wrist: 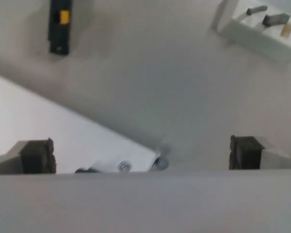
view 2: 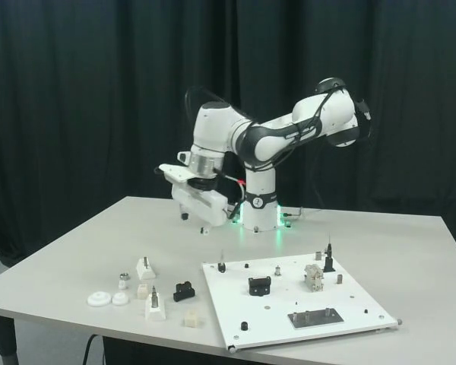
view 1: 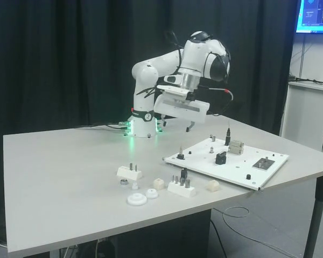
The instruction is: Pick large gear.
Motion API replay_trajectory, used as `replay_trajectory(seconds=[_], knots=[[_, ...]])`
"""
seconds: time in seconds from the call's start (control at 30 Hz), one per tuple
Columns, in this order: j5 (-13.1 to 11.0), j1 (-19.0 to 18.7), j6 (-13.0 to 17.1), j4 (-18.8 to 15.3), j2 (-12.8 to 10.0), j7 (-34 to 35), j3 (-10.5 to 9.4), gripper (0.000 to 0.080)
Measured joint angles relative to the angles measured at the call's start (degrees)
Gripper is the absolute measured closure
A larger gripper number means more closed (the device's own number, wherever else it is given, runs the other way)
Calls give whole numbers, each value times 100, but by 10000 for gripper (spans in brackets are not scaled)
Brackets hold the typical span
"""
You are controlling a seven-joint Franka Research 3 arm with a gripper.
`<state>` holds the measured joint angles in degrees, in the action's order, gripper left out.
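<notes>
Fingertips frame the wrist view, the gripper spread wide with nothing between its two black pads; under them lies bare grey table, a corner of the white board with a small screw at its edge, a black block farther off, and a white holder carrying a few small pegs. The large gear does not show there. From the first room view, the white arm reaches out from its green-lit base and holds the gripper in the air above the table, over the far edge of the board, its fingers apart. The large gear lies flat near the table's front edge, well apart from the gripper, with a smaller white gear just beside it and white holders nearby. From the second room view, the gripper hangs above the table behind the board, touching nothing. The large gear sits at the front corner of the cluster of parts, the smaller gear right next to it.
</notes>
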<state>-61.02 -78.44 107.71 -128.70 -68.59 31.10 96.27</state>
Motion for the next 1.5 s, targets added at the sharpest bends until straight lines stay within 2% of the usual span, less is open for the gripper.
replay_trajectory(seconds=[0.23,0.5,0.83,1.1,1.5], knots=[[-220,443,67,122,-36,-343,-192,3],[-515,915,155,311,-260,-507,-311,3],[-784,1494,592,636,-339,-692,-552,3],[-1133,2015,771,1015,-372,-749,-716,3],[-1651,2935,799,1846,-488,-748,-951,3]])
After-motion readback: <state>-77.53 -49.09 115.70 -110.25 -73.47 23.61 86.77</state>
